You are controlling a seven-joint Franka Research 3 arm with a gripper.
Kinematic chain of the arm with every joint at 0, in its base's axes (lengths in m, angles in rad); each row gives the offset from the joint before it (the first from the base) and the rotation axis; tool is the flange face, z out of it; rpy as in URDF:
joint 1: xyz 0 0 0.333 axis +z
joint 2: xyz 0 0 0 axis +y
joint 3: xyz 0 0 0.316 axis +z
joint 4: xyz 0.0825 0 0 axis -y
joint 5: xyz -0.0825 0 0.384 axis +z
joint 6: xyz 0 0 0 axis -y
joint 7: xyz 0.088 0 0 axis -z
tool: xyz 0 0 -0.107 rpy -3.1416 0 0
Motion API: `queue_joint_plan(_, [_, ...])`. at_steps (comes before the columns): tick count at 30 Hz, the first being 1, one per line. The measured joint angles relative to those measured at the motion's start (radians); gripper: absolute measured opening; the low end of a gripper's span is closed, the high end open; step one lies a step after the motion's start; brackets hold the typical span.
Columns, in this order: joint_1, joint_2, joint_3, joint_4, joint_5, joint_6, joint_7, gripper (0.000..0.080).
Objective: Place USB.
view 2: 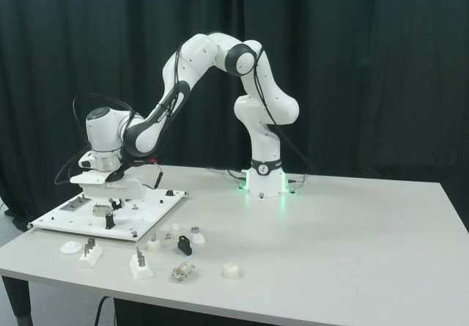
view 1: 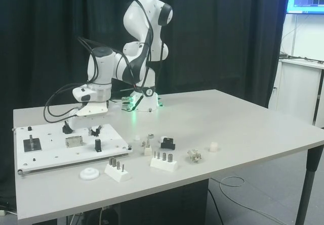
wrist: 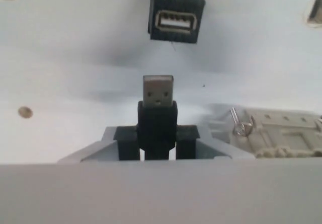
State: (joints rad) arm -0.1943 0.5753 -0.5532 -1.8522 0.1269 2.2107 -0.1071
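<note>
White board (wrist: 75,78) below, hand (wrist: 157,146) clamped on black USB plug (wrist: 158,113), metal tip bare.

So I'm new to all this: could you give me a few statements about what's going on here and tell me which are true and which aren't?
1. The tool holds a USB plug. True.
2. The plug is already inside the socket. False: a gap of white board shows between them.
3. The plug's metal end points toward the socket's opening. True.
4. The arm reaches over the bare half of the table. False: it reaches over the white board.
5. Small loose parts lie on the table beside the board. True.
</note>
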Motion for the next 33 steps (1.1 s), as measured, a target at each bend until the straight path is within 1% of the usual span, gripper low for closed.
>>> queue_joint_plan(4, [0.001, -0.012, -0.001, 0.005, -0.004, -0.015, 0.0, 0.0149])
queue_joint_plan(10, [0.006, -0.021, -0.006, 0.006, -0.011, -0.019, 0.0, 0.0149])
queue_joint_plan(24, [0.009, -0.024, -0.007, 0.014, -0.02, -0.025, 0.004, 0.0149])
queue_joint_plan(33, [0.012, -0.024, -0.007, 0.031, -0.02, -0.053, 0.056, 0.0149])
